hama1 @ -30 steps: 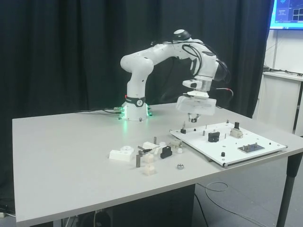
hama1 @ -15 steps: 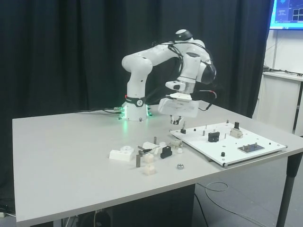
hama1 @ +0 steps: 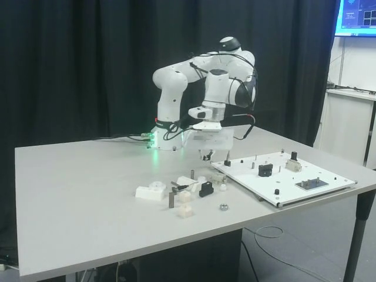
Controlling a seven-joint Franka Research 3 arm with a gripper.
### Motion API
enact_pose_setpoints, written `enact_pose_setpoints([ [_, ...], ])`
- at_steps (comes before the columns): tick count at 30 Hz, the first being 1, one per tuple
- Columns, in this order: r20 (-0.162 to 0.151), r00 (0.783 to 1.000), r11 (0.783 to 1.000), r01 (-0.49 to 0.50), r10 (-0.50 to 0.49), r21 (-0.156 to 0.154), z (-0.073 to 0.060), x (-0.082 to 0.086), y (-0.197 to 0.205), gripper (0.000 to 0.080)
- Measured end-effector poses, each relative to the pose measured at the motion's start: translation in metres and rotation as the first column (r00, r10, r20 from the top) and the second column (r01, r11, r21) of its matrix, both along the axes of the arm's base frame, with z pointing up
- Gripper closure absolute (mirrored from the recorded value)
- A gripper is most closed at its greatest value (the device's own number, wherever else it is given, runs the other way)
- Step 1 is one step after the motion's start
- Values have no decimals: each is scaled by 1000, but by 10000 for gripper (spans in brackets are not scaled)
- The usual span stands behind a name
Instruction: Place BNC.
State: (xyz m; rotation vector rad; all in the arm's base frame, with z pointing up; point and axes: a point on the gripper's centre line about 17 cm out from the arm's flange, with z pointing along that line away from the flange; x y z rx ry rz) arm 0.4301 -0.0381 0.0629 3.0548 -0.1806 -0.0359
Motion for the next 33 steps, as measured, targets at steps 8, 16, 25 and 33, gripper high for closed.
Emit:
enact_pose_setpoints([
  [8,-1,1000,999,8,-7,41,-20,-8,-9,679],
  [16,7,1000,998,6,-6,65,-39,-9,-13,679],
  [25,5,1000,997,-11,11,72,-53,-11,-13,679],
  [33,8,999,997,-34,33,75,-59,-10,-13,679],
])
